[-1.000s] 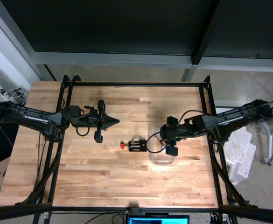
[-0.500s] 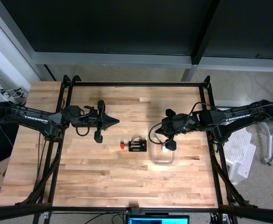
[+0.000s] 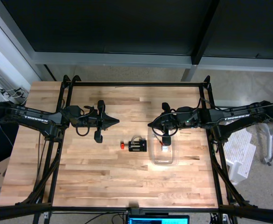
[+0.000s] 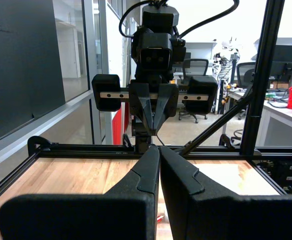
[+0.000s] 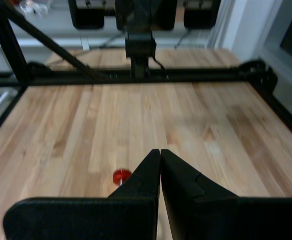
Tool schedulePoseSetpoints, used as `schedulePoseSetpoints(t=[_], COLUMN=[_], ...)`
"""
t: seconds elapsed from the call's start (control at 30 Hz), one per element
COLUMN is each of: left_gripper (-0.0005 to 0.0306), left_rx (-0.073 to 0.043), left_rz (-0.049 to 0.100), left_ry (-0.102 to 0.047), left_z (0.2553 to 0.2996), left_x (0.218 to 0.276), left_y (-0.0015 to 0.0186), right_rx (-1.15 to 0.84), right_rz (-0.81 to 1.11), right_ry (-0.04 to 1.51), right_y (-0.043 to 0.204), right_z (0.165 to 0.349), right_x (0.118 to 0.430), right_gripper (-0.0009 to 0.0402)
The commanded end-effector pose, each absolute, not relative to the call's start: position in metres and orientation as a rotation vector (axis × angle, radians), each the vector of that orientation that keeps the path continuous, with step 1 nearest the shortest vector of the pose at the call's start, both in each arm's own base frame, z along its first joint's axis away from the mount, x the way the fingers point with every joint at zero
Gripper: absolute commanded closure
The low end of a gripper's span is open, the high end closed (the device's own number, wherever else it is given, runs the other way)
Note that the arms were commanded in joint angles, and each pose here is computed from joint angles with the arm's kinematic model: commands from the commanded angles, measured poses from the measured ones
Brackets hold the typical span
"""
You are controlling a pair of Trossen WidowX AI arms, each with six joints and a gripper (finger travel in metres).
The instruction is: Remove the RCA connector from the receptacle and place in the container
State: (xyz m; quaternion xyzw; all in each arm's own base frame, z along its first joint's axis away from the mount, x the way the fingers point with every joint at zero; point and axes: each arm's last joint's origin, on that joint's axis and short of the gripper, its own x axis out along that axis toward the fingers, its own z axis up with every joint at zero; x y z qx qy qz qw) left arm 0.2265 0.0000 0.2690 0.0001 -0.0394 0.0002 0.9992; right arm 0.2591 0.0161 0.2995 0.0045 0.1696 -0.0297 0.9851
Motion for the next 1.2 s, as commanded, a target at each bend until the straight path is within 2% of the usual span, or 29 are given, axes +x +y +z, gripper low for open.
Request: schedulePoseSetpoints(t=[0.03, 0.23, 0.37, 0.5, 0.97, 1.2], left_gripper=[0.0300, 0.0300, 0.0300, 0.0300, 0.0300, 0.0300], left_rx=[0.000, 0.000, 0.000, 0.000, 0.000, 0.000], left_rz=[0.000, 0.000, 0.000, 0.000, 0.000, 0.000], left_ry=[-0.078, -0.078, -0.078, -0.078, -0.078, -0.078], left_z=[0.2690, 0.2690, 0.2690, 0.2690, 0.2690, 0.2690], left_x=[0.2265, 0.2265, 0.2265, 0.2265, 0.2265, 0.2265], left_y=[0.0000, 0.0000, 0.0000, 0.0000, 0.0000, 0.0000], right_rx=[0.028, 0.042, 0.039, 0.046, 0.064, 0.068], right_rz=[-0.034, -0.077, -0.138, -0.118, -0.029, -0.013], right_ry=[0.261, 0.085, 0.038, -0.014, -0.009, -0.032], right_y=[0.011, 0.005, 0.003, 0.003, 0.000, -0.004], right_z=[0.296, 0.290, 0.289, 0.288, 0.273, 0.275], right_x=[0.258, 0.243, 0.229, 0.219, 0.214, 0.213], right_gripper=[0.0393, 0.0393, 0.0393, 0.0393, 0.0393, 0.0393])
